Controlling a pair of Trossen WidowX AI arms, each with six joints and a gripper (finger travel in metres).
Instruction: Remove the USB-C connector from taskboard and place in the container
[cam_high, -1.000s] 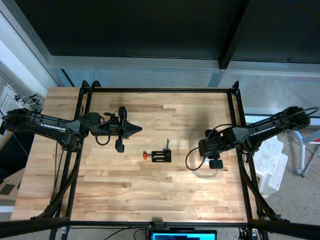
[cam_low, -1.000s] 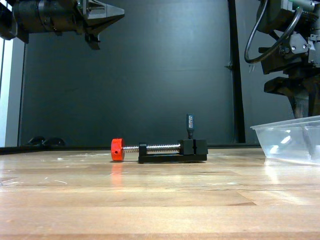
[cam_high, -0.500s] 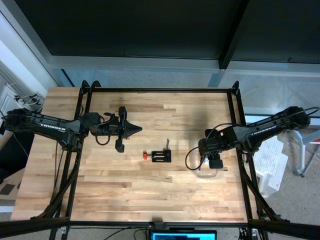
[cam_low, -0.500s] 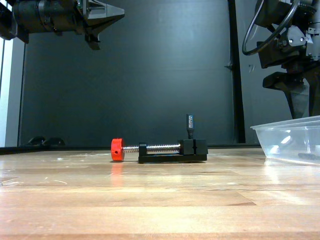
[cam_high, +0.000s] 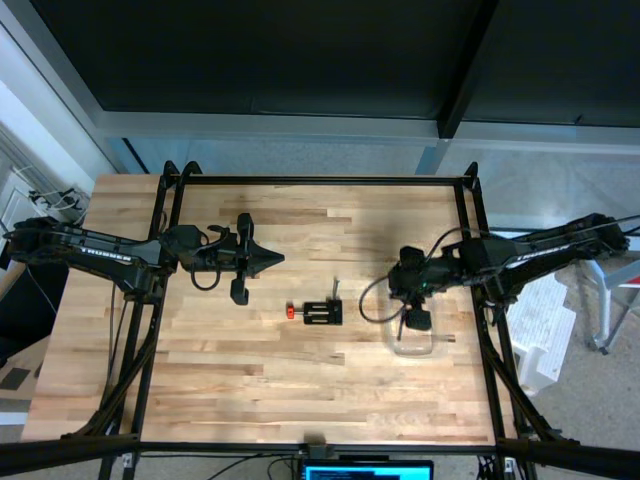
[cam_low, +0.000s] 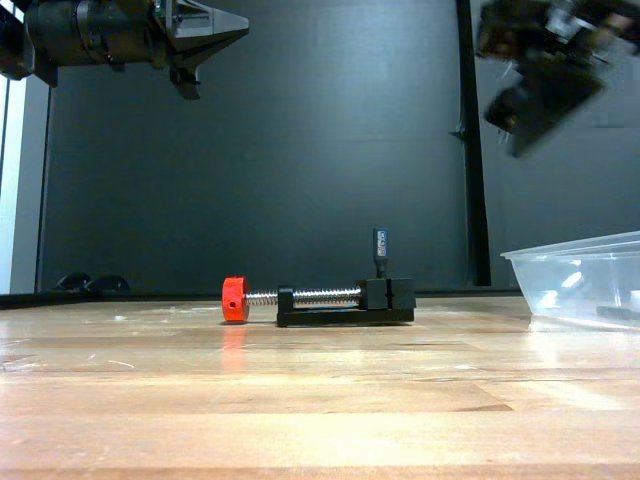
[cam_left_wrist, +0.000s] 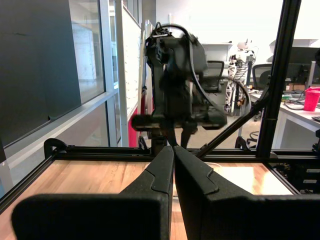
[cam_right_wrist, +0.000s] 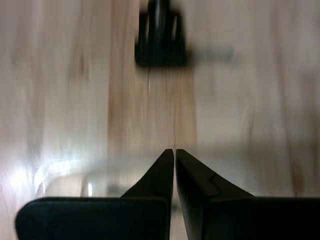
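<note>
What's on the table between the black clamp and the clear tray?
Only bare wood separates taskboard and container, clearest in low view. Left gripper hovers far left, right gripper above the container.

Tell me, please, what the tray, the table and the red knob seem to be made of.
Tray: clear glossy plastic; the table shows through its walls. Table: pale wood strips with grain, slight sheen. Knob: red-orange, probably matte plastic. Left end effector hangs shut, high over the table's left; right end effector, shut, is above the tray.
</note>
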